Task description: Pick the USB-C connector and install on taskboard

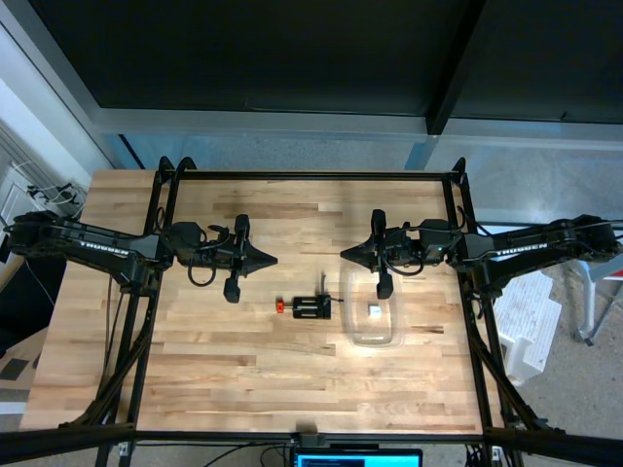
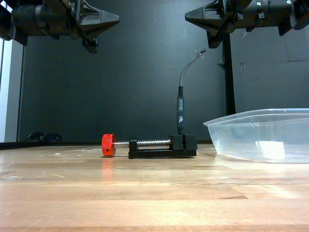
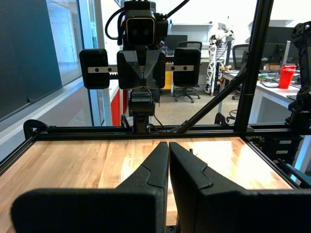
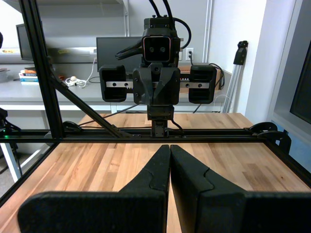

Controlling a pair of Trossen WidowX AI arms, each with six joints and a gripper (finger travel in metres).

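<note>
The taskboard (image 1: 311, 307) (image 2: 161, 146) is a small black block with an orange-red knob (image 2: 108, 144), lying on the table's middle. A black plug, apparently the USB-C connector (image 2: 180, 113), stands upright from the block's right end, and a springy metal cable (image 2: 186, 67) curves up from it. From above it shows only as a thin dark line (image 1: 322, 285). My left gripper (image 1: 273, 260) (image 2: 116, 19) (image 3: 168, 145) hangs shut and holding nothing, high above the table left of the block. My right gripper (image 1: 344, 254) (image 2: 187, 18) (image 4: 170, 148) faces it, also shut and holding nothing.
A clear plastic tray (image 1: 375, 341) (image 2: 251, 121) sits just right of the taskboard, with a small pale piece (image 1: 374, 310) inside. A black frame (image 1: 311, 176) rims the wooden table.
</note>
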